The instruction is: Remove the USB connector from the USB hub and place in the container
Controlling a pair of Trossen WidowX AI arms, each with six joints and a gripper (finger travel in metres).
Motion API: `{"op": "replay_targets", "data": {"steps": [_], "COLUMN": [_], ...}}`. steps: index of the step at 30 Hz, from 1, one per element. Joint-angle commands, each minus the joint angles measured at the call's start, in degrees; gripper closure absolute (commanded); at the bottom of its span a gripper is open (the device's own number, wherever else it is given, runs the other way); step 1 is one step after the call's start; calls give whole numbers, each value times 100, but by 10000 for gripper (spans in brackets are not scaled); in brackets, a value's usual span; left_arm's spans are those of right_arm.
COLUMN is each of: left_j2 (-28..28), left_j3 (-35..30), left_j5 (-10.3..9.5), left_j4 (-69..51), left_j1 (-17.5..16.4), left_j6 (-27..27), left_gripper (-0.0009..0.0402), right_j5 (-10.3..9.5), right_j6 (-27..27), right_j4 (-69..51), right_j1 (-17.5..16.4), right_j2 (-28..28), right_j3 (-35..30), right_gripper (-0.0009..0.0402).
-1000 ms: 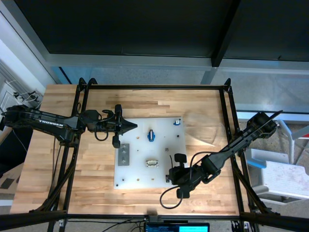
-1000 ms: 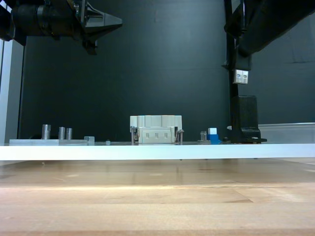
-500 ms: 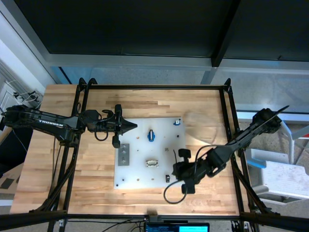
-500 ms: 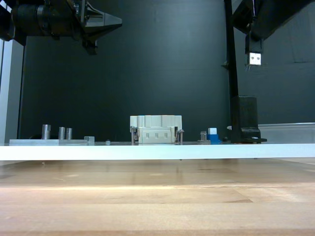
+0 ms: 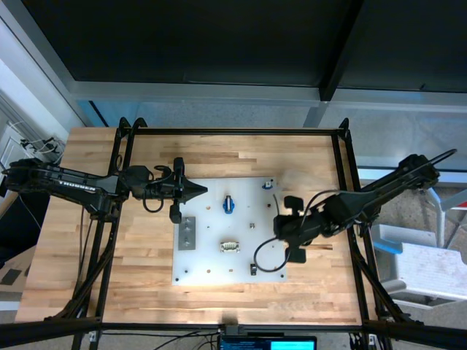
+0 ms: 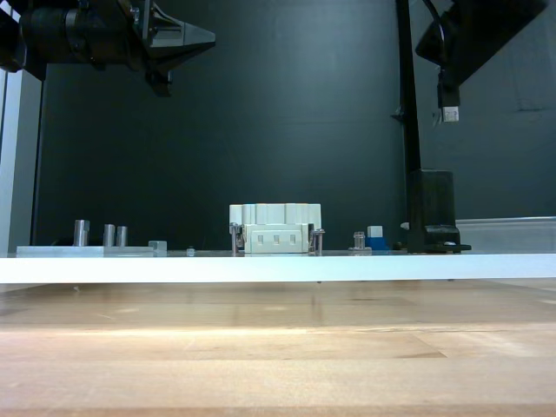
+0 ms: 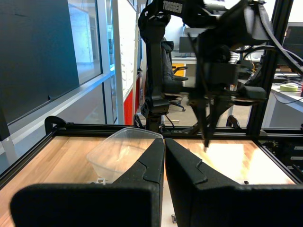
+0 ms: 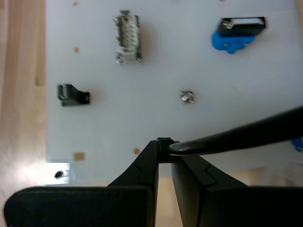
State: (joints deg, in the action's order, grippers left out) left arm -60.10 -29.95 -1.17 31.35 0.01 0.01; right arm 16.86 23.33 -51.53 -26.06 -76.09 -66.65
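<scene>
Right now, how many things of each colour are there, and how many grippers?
White: 1, board.
Black: 2, USB hub, USB connector held by right gripper above the board's right edge.
Blue: 2, upright part, small piece.
Beige: 1, toothed connector.
Grey: 1, metal plate.
Clear: 1, container.
Grippers: 2; left gripper shut, above the board's far left corner.
Total: 10.

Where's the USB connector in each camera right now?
High: hidden beneath the right gripper; left gripper parked over the white board's far-left corner.
Low: USB connector hanging higher than the USB hub.
Left wrist: dangling beyond the left gripper.
Right wrist: pinched in the right gripper.
Landmark: USB hub, in high, low, right wrist views.
</scene>
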Motion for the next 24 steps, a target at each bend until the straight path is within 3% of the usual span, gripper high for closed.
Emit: {"op": "replay_targets", "data": {"steps": [1, 6, 12, 18, 24], "left_j2": [0, -2, -2, -2, -2], "left_j3": [0, 0, 0, 0, 0], "left_j5": [2, 2, 2, 2, 2], "left_j4": [0, 0, 2, 2, 0], "left_j1": [-2, 0, 0, 0, 0], "left_j6": [2, 2, 2, 2, 2], "left_gripper": [392, 392, 392, 392, 392], "right_j5": [-72, -302, -317, -319, -354], "right_j6": [-127, -273, -490, -682, -935], "right_j4": [-127, -411, -916, -1384, -1537], "right_j1": [205, 564, 922, 1429, 2157], "right_j2": [407, 1043, 1668, 1954, 2017], "right_j3": [299, 750, 1093, 1222, 1362], "right_gripper": [393, 393, 393, 393, 393]}}
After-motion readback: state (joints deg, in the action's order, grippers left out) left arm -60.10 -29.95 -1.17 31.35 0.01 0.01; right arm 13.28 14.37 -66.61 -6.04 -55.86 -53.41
